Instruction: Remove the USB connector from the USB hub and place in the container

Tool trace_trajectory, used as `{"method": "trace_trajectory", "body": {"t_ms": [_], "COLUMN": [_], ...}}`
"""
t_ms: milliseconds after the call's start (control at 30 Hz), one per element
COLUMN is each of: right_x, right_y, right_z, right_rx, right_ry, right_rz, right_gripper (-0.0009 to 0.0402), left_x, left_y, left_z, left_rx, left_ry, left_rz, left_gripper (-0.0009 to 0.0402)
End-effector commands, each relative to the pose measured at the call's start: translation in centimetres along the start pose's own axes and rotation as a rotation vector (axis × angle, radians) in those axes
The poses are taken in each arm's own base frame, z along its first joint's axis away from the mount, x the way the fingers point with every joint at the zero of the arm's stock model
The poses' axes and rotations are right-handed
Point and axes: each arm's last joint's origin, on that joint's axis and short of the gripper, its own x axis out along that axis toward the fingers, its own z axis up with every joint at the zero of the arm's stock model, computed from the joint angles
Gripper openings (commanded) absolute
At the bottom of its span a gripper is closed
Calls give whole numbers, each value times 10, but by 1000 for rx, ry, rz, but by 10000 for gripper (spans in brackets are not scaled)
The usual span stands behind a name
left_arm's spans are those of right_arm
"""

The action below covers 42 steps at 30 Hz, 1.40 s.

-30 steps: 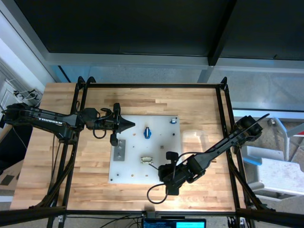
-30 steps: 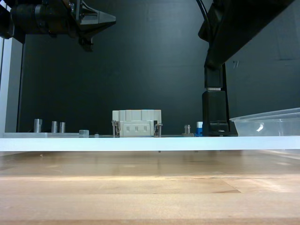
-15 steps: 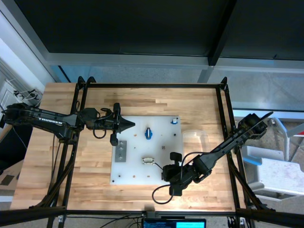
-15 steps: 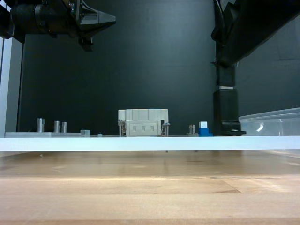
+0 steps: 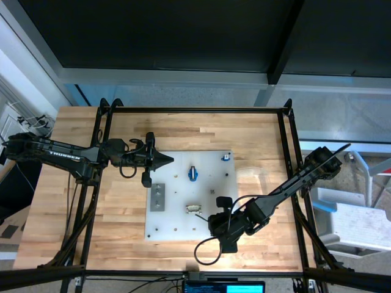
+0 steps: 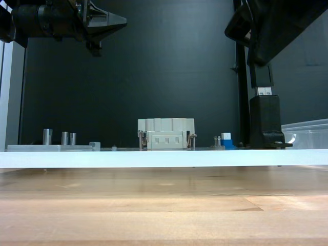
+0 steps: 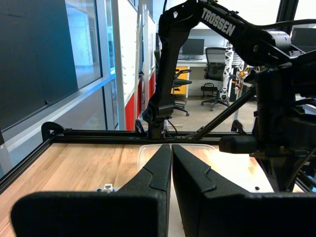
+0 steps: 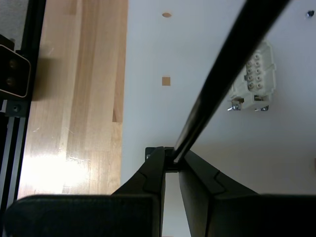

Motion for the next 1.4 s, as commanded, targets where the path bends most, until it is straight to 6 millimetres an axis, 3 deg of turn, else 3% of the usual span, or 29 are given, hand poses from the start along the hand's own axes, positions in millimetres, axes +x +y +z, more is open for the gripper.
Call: {"method": "trace_trajectory", "body": {"t_ms": [33, 367, 767, 1067, 1400], "right_x": [4, -1, -24, -56, -95], "right_y": [-1, -1, -3, -13, -41], "right_z": [1, 3, 3, 2, -13], "right_rx": [-10, -15, -9, 24, 71], "right_ry": [26, 18, -60, -115, -143], "right_rz": [-1, -9, -43, 0, 3], "right_gripper": [0, 0, 0, 0, 0], "left_x": [0, 0, 0, 0, 0], "left_y": [0, 0, 0, 0, 0], "left_z": [0, 0, 0, 0, 0], "left_rx": [0, 0, 0, 0, 0], "left_ry": [0, 1, 0, 0, 0], "left_rz": [0, 0, 0, 0, 0], "left_gripper": [1, 1, 1, 1, 1]}}
